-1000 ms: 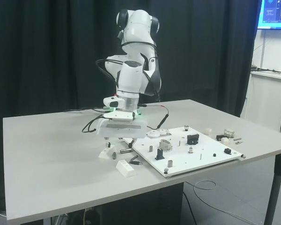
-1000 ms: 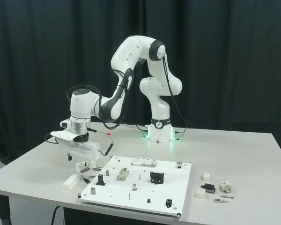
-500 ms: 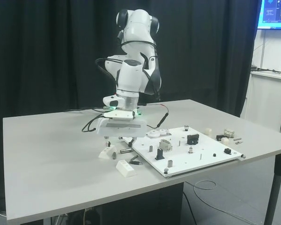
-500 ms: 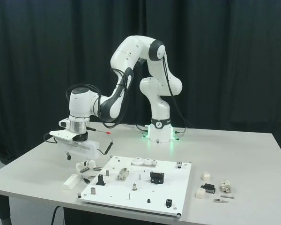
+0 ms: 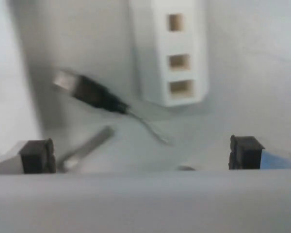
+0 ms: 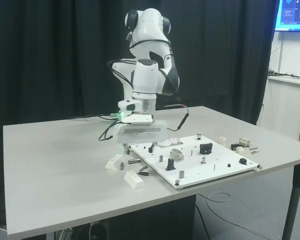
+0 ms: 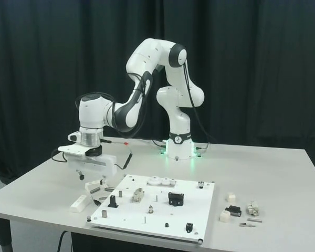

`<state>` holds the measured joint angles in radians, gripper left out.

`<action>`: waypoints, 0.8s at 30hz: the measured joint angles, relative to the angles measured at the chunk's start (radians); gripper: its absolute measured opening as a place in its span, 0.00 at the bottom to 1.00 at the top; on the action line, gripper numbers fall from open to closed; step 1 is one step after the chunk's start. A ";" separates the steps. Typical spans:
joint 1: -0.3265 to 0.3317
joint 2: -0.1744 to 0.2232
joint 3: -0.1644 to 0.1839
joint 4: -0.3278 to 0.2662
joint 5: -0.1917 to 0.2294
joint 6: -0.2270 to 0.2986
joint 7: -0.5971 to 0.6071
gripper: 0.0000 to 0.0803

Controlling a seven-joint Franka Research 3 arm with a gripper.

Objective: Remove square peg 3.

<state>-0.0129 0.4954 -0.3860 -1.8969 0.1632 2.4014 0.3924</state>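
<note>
While hanging above the grey table just beside the white board, with nothing between wide-spread fingertips, appears to have the extraction itself already done. Directly below the gripper in the wrist view: a white block with three square sockets, all three apparently empty, lying flat on the table off the board's near corner. Close to the block, a black plug on a thin lead. A little farther off, a loose grey bar, near one fingertip but apart from it. Could well be square peg 3, judging by shape and by place next to the emptied block, though impossible to say for certain from these views, and equally impossible to number the sockets. Grips nothing and touches nothing: jaws fully apart, pads clear of block, plug and bar alike, and raised off the table surface in both room views, with green light glowing at the wrist. Leaves, on this reading, little or nothing of the task: at most a check on the peg's resting place out of its socket, then a retreat. If wrong about the bar, and with the third peg instead somewhere among the small parts standing on the board, leaves the whole removal to do, starting with a move across and a descent over the right part.
</note>
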 joint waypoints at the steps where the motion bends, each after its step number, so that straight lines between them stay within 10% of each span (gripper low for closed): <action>1: 0.002 -0.003 0.004 0.003 0.005 -0.011 0.000 1.00; 24: 0.094 -0.049 0.012 -0.019 0.054 -0.137 0.087 1.00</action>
<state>0.0815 0.4466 -0.3737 -1.9157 0.2175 2.2649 0.4793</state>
